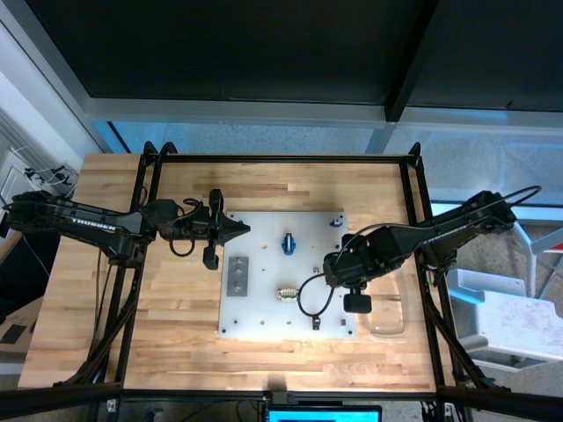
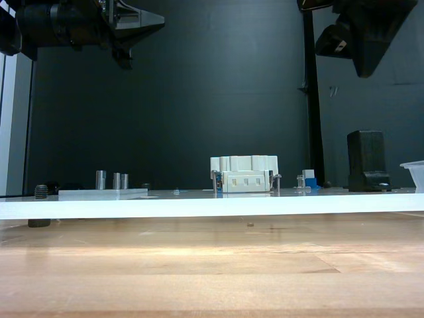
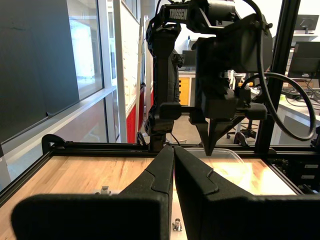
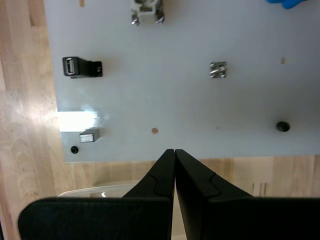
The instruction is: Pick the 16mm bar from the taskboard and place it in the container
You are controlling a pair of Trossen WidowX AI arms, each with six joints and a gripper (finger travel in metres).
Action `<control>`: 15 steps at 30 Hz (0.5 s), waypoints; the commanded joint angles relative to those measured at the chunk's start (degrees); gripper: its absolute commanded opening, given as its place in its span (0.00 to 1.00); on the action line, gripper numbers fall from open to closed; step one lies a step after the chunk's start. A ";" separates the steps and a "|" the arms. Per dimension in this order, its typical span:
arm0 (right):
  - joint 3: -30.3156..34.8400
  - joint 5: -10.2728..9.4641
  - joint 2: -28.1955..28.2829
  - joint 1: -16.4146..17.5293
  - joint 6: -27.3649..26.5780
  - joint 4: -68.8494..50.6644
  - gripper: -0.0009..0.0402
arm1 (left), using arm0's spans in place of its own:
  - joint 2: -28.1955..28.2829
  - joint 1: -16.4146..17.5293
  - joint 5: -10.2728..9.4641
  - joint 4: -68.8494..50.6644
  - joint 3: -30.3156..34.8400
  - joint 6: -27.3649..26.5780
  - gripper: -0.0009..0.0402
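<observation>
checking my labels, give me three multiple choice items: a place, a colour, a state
1. Clear rectangular plastic tub, relative to the white square plastic board: A on it; B beside its right edge; C behind it.
2. Board's knob: A red; B blue; C green.
3. Right gripper's fingers: A wide open; B shut; C gripping the tub.
B, it sits on the wooden table; B, plainly blue; B, tips meet above the board's right edge. Left gripper, above its far left corner, is shut too.

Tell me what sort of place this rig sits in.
Probably a robotics lab: a framed wooden table, a white taskboard, and monitors beyond. The left gripper hovers at the board's left edge, the right gripper at its right.
</observation>
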 commanded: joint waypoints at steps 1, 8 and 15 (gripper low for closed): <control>-0.02 -0.04 0.87 1.36 1.29 0.15 0.02 | 0.00 0.02 0.00 0.00 0.00 0.00 0.02; -0.02 -0.24 2.14 4.15 4.17 1.14 0.02 | 0.00 0.00 0.00 0.00 0.00 0.00 0.02; -0.02 -0.50 3.82 6.91 5.77 1.90 0.02 | 0.00 0.02 0.02 0.00 0.00 0.00 0.02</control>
